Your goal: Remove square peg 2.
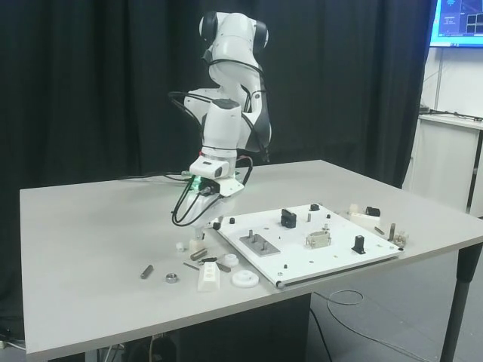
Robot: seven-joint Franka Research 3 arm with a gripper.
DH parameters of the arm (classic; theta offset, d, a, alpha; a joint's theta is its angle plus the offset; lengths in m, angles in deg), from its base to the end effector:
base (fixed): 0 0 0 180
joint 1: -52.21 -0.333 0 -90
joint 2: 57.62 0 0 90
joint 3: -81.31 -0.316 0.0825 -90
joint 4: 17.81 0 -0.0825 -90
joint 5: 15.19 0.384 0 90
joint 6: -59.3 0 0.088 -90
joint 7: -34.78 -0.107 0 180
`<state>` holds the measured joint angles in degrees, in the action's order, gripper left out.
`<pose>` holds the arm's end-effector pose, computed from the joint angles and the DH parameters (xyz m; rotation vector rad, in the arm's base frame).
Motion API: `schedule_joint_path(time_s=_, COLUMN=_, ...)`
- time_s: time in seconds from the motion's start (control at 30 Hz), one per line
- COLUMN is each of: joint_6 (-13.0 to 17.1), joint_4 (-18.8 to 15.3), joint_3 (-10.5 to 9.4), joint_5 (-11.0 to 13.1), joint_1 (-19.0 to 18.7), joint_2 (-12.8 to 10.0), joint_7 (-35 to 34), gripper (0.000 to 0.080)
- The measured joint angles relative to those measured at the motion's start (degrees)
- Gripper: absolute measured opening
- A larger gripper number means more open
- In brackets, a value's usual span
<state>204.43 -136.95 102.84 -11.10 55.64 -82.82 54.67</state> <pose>0.5385 -0.2477 0.2316 3.0136 -0.1659 0.0003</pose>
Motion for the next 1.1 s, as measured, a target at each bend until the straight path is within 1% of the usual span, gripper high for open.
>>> schedule_joint_path(time_s=0.17, joint_6=0.19, joint_4=0.00, joint_3=0.26, joint_5=0.00, joint_1=0.03, joint_2=0.00, joint_7=0.35, gripper=0.0771)
schedule_joint_path(time_s=0.2, joint_6=0.24, joint_4=0.00, joint_3=0.31, joint_5=0.00, joint_1=0.03, joint_2=0.00, joint_7=0.38, gripper=0.0793)
schedule_joint_path(time_s=0.4, joint_6=0.52, joint_4=0.00, joint_3=0.65, joint_5=0.00, joint_1=0.04, joint_2=0.00, joint_7=0.55, gripper=0.0800)
schedule_joint_path(time_s=0.77, joint_6=0.76, joint_4=0.08, joint_3=1.13, joint_5=0.00, joint_1=0.06, joint_2=0.00, joint_7=1.09, gripper=0.0800)
schedule_joint_path(time_s=1.1, joint_6=0.80, joint_4=0.35, joint_3=1.14, joint_5=0.25, joint_1=0.06, joint_2=0.00, joint_7=1.09, gripper=0.0800)
